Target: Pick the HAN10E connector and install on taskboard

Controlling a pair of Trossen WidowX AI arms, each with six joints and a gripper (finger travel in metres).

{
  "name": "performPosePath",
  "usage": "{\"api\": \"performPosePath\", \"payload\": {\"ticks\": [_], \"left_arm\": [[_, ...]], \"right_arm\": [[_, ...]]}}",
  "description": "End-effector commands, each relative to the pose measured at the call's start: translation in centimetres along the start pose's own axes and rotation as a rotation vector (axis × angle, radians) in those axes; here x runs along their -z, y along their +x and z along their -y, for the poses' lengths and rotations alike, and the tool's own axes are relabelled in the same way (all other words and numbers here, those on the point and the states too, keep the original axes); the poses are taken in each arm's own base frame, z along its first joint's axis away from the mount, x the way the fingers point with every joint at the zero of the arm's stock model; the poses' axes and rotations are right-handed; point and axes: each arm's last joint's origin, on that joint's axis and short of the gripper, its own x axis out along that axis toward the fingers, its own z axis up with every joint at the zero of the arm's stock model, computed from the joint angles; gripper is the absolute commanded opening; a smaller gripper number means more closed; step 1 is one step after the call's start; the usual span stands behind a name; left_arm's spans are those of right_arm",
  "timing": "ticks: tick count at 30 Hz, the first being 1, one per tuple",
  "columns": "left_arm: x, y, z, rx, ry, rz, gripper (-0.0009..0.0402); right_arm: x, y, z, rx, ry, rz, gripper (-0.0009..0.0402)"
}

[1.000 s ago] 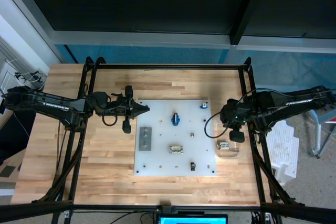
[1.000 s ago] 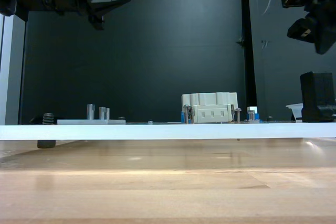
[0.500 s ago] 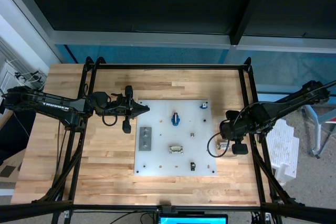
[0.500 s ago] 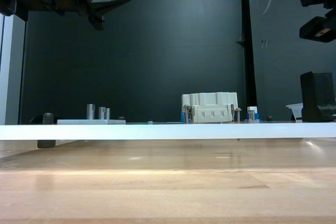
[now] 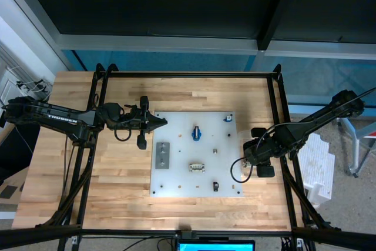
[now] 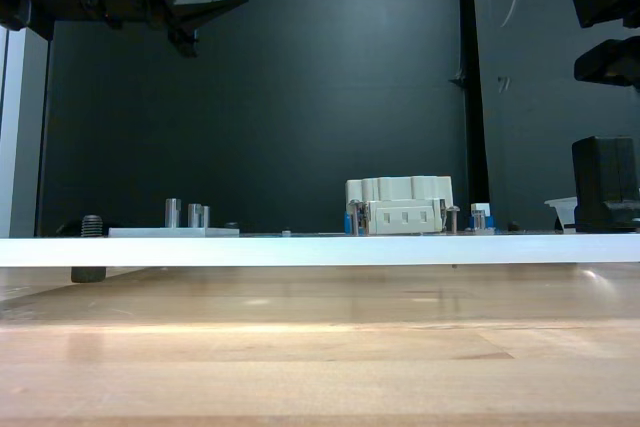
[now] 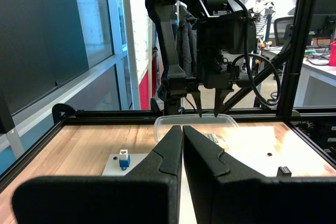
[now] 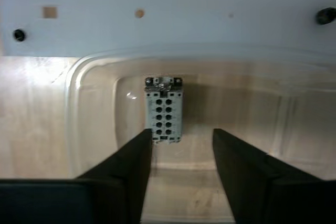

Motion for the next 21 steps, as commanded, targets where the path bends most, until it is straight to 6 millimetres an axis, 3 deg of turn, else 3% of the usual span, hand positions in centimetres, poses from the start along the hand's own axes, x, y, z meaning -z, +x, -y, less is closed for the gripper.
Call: {"api": "performPosePath", "payload": {"ticks": [1, 7, 21], "left_arm": [[0.0, 0.0, 0.0, 0.000, 0.000, 0.000, 0.0001], [0.0, 0.0, 0.0, 0.000, 0.000, 0.000, 0.0001], [0.0, 0.0, 0.0, 0.000, 0.000, 0.000, 0.0001]], "right_arm": [[0.1, 0.4, -0.1, 0.004, -0.010, -0.009, 0.0228], [0.4, 1.4, -0.3, 0.005, -0.015, -0.010, 0.0276], [0.9, 4.0, -0.8, 0.011, -0.019, 0.000, 0.0275]]}}
